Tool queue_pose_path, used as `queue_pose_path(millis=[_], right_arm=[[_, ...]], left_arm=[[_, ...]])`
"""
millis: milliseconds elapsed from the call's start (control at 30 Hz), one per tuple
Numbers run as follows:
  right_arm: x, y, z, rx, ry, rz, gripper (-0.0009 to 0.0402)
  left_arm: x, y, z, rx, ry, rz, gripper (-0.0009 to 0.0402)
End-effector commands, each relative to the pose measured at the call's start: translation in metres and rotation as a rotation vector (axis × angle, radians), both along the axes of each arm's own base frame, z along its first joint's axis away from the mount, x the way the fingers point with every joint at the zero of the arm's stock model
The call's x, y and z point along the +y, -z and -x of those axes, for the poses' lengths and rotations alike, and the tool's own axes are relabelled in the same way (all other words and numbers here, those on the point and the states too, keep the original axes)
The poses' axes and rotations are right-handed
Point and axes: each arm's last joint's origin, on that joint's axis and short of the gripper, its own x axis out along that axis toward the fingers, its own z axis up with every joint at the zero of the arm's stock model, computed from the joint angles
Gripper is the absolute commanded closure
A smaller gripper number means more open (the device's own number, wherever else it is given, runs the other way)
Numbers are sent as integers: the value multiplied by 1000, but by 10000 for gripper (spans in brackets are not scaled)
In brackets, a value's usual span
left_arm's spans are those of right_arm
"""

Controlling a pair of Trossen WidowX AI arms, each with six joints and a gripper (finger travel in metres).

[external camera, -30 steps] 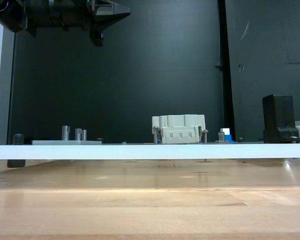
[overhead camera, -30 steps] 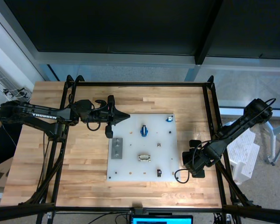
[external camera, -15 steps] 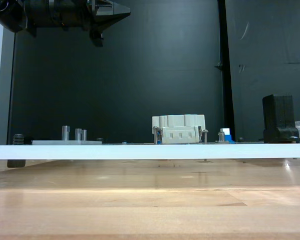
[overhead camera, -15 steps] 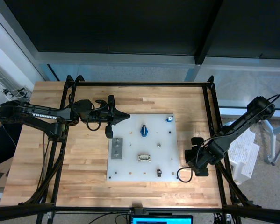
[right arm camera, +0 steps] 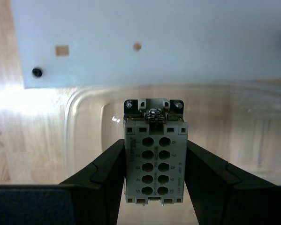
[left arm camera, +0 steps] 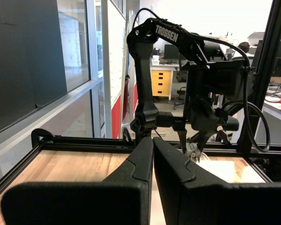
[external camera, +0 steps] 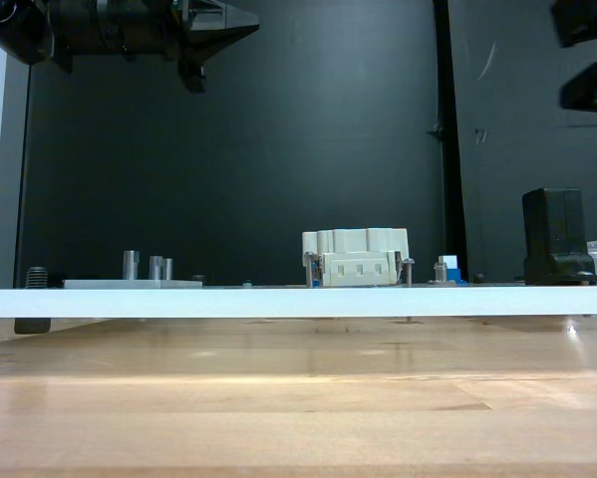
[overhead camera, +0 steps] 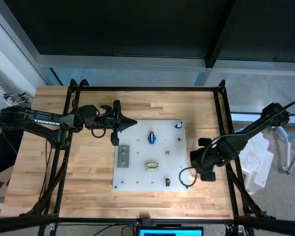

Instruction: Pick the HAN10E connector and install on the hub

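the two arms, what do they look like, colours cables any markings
Both are matte black with slim jointed links. The left arm carries white TROSSEN lettering, as does the right arm. Black cables loop at each wrist. The left gripper, near the white plate's far-left corner, and the right gripper, by its right edge, have wedge-shaped black fingers.

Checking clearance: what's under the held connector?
Clear tray on wooden table; directly beneath the HAN10E connector is hidden. Right gripper holds it beside white plate; left gripper hangs over its far edge.

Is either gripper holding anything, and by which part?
Right gripper, beside the board's right edge, clamps the HAN10E connector by its two long sides. Left gripper, shut above the board's far-left corner, holds nothing.
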Motion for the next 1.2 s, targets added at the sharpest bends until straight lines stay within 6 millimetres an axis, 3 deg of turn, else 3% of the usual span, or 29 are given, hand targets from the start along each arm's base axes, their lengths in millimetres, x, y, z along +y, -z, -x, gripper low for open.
queue_pose_path(millis=[33,767,1200], right_arm=[[1,-1,-15,7,-11,10,357],[5,-1,-140,10,32,7,357],[5,9,-192,12,17,17,357]], left_arm=[[0,0,0,0,0,0,393],[0,0,0,0,0,0,393],[0,0,0,0,0,0,393]])
